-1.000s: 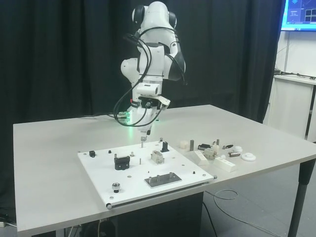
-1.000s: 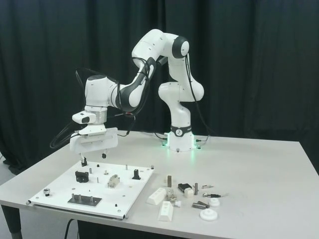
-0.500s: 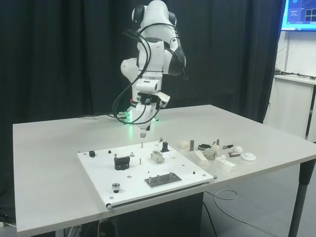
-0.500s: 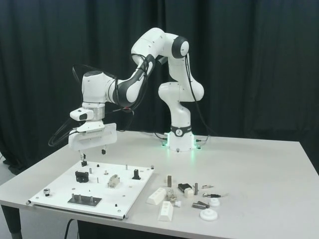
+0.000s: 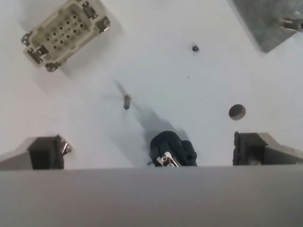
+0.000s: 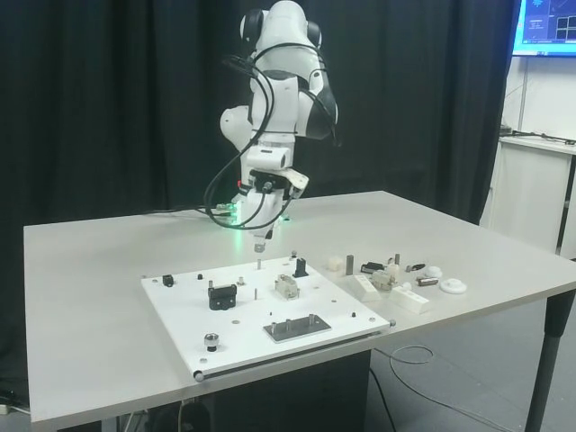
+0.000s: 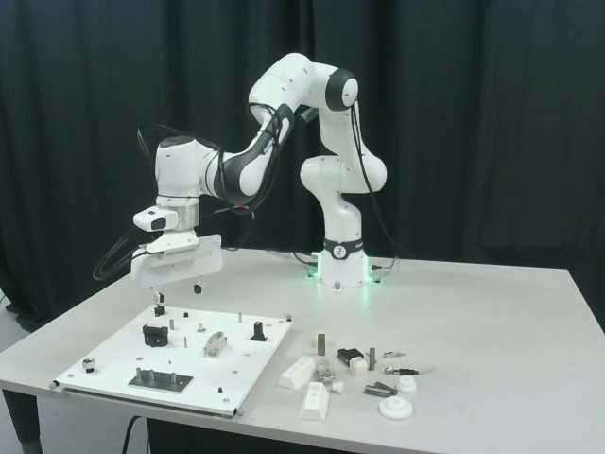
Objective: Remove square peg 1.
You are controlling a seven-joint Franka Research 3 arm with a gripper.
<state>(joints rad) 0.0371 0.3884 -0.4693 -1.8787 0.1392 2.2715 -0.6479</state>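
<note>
The pincer (image 7: 177, 291) hangs wide open, empty, above the board (image 7: 113, 367). The peg (image 5: 126, 100) looks light, rigid, slim and smooth; I'd grip its upper shank squarely

- Both room views are evenly and brightly lit from overhead; the black curtain (image 7: 492, 123) behind stays dark and flat, with no glare.
- The white arm (image 7: 284, 104) shows soft highlights on its rounded shells.
- A small green light glows at the arm's base (image 7: 342, 270), tinting the grey table (image 7: 492, 322) beside it.
- In the wrist view the white board (image 5: 156, 71) is bright, nearly washed out.
- A thin pin (image 5: 126, 100) and a black fixture (image 5: 171, 150) cast soft shadows across it.
- A blurred grey band fills the near edge of the wrist view.
</note>
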